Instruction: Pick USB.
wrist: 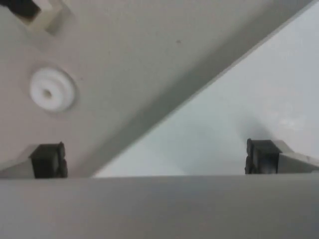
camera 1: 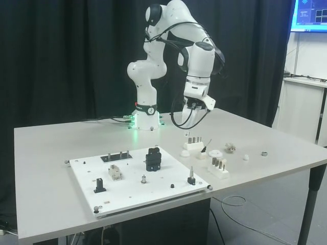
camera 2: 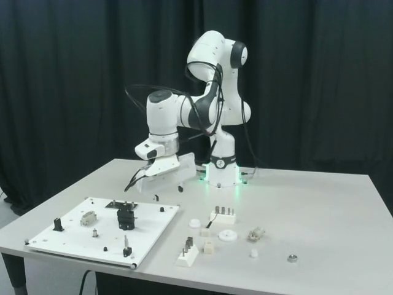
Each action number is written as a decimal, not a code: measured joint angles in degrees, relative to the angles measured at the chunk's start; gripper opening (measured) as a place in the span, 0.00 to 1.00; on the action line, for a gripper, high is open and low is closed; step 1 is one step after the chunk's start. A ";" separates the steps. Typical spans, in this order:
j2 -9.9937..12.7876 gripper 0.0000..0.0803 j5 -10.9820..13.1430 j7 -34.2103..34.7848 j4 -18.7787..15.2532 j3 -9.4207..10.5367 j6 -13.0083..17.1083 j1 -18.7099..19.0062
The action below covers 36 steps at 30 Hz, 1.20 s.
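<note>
White robot arm [camera 1: 168, 46] with black joints and cables — green glow at its base [camera 1: 144, 121]; grey table [camera 1: 46, 148]; white board [camera 1: 135, 181]; black curtain [camera 1: 66, 51] behind.

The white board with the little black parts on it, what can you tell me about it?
The white board is a flat, square plate lying on the grey table, near its front edge, raised slightly on small corner feet. Several small fixtures stand on it, the largest a black block near its middle, with smaller black and grey posts around. The gripper hangs open in the air above the board's far corner, touching nothing. In the wrist view the board's edge runs diagonally below the fingertips.
</note>
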 joint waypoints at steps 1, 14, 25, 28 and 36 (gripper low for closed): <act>-0.16 1.00 0.00 1.25 -0.29 0.20 0.02 0.00; -2.21 1.00 -0.28 13.77 -3.97 2.06 0.43 1.03; -4.26 1.00 -1.75 22.05 -7.77 2.42 2.29 3.90; -4.72 1.00 -2.39 24.37 -8.68 2.57 3.09 4.65; -5.78 1.00 -3.79 33.10 -10.98 3.52 5.43 6.19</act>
